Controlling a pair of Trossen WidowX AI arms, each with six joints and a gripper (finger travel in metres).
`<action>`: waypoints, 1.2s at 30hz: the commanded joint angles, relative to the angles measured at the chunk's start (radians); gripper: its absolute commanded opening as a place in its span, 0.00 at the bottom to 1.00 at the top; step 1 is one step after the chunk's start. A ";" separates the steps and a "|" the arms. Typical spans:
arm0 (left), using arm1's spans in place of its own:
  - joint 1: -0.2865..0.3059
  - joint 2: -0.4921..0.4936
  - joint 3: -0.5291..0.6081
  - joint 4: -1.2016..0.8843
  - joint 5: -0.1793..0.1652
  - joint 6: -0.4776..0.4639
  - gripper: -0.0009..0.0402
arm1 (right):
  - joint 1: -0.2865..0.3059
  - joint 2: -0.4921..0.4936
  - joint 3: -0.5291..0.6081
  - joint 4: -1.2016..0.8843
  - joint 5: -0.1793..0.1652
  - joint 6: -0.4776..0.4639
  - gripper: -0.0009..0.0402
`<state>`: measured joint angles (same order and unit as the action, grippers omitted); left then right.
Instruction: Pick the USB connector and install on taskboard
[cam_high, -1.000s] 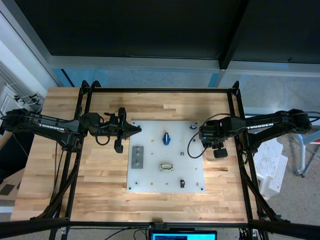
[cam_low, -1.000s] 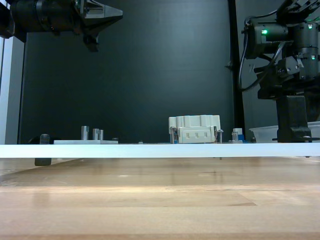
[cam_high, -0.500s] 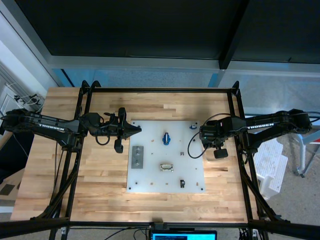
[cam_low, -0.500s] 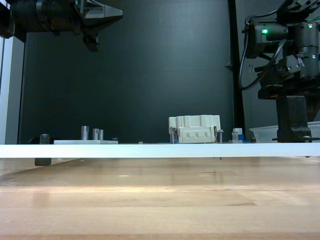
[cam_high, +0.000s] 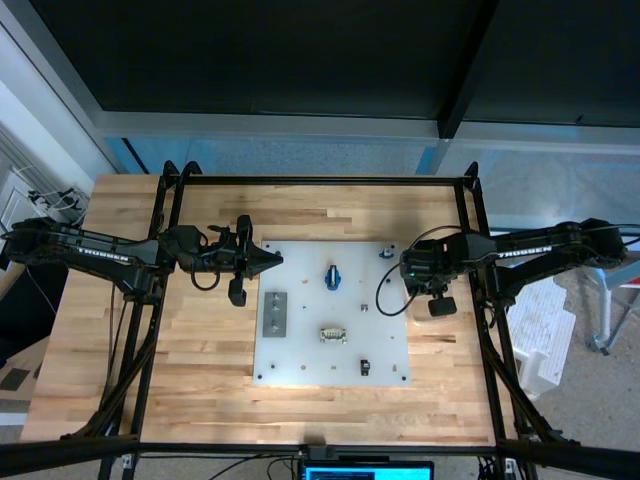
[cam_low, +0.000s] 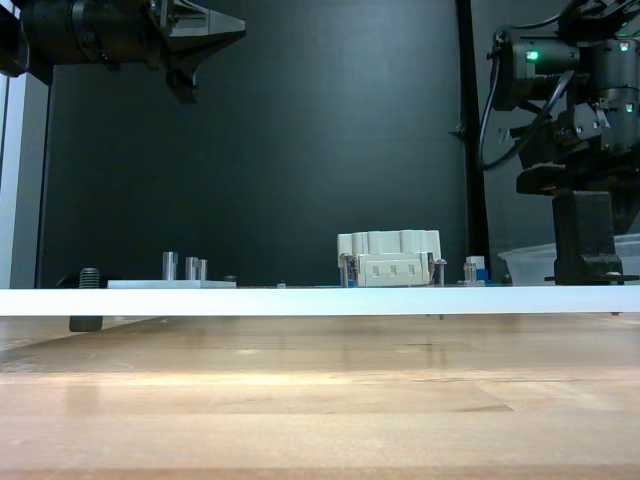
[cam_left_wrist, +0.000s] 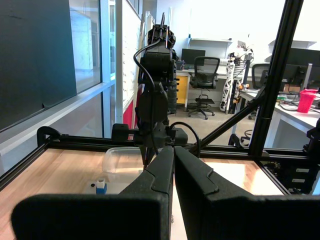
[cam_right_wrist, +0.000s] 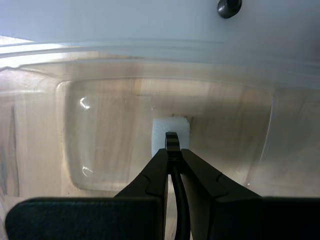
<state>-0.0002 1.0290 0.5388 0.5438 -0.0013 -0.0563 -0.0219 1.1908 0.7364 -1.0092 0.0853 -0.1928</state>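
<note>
Lifting USB connector (cam_right_wrist: 171, 139) over bin (cam_right_wrist: 102, 131), right gripper (cam_right_wrist: 172, 150) — left gripper (cam_high: 273, 259) beside taskboard (cam_high: 300, 352).

Black arms (cam_high: 90, 245), white lettering (cam_high: 100, 253), looped cables (cam_left_wrist: 135, 59)

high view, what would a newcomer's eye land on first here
The white taskboard in the middle of the wooden table stands out. The right gripper hangs over a clear tray off the board's right edge, shut on a black cable; the left gripper, shut, hovers high above the board's left edge.
</note>
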 joint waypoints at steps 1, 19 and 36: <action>0.000 0.000 0.000 0.000 0.000 0.000 0.02 | 0.000 -0.008 0.001 0.000 -0.003 -0.001 0.02; 0.000 0.000 0.000 0.000 0.000 0.000 0.02 | -0.003 -0.045 0.001 -0.001 -0.008 -0.003 0.02; 0.000 0.000 0.000 0.000 0.000 0.000 0.02 | -0.002 -0.045 0.005 -0.004 -0.007 -0.003 0.02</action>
<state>-0.0002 1.0290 0.5388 0.5442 -0.0013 -0.0566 -0.0246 1.1454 0.7380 -1.0111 0.0776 -0.1963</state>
